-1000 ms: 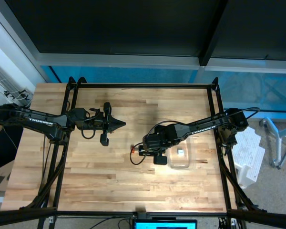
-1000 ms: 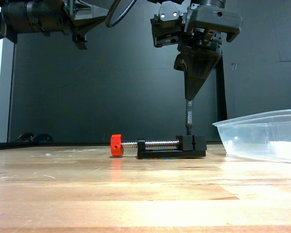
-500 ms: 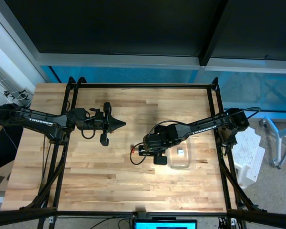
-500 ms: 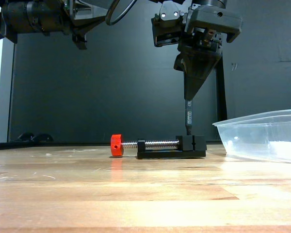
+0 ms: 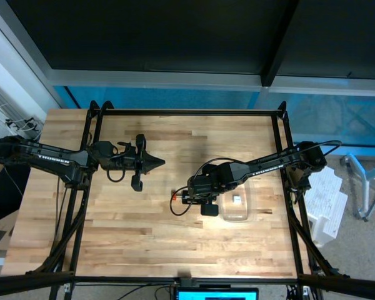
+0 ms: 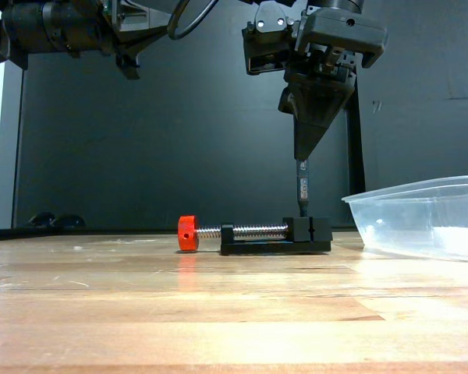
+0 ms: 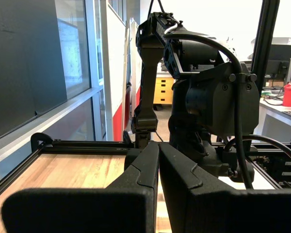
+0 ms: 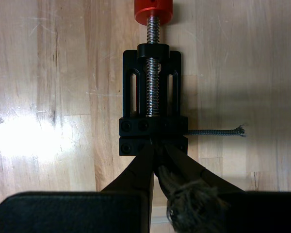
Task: Pick the usb-c connector and install on the hub
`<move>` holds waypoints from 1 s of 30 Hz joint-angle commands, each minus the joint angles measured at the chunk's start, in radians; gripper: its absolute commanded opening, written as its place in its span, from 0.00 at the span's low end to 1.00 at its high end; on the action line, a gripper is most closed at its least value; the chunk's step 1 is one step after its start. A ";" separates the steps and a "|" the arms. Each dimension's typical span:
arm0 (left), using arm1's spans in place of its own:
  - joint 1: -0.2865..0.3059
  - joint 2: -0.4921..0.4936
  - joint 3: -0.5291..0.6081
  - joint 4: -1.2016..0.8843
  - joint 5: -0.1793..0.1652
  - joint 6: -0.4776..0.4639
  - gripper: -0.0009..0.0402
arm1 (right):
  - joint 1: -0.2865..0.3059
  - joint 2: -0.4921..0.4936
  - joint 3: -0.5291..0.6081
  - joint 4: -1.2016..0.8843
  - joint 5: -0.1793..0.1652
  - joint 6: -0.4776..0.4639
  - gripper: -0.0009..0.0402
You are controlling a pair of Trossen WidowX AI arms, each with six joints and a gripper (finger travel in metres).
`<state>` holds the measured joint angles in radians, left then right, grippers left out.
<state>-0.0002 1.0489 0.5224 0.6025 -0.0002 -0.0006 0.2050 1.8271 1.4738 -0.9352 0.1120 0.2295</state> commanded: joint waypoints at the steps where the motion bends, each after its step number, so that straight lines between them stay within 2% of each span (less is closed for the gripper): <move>1: 0.000 0.000 0.000 0.000 0.000 0.000 0.02 | 0.000 -0.015 0.002 0.005 0.001 0.001 0.17; 17: 0.000 0.000 0.000 0.000 0.000 0.000 0.02 | 0.000 -0.115 -0.013 -0.055 0.000 -0.003 0.44; 22: 0.000 0.000 0.000 0.000 0.000 0.000 0.02 | 0.000 -0.161 -0.052 -0.056 0.001 -0.002 0.47; 30: 0.000 0.000 0.000 0.000 0.000 0.000 0.02 | 0.000 -0.190 -0.072 -0.050 0.001 -0.003 0.45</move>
<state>-0.0002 1.0492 0.5228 0.6025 -0.0006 -0.0002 0.2050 1.6402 1.4021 -0.9863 0.1116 0.2268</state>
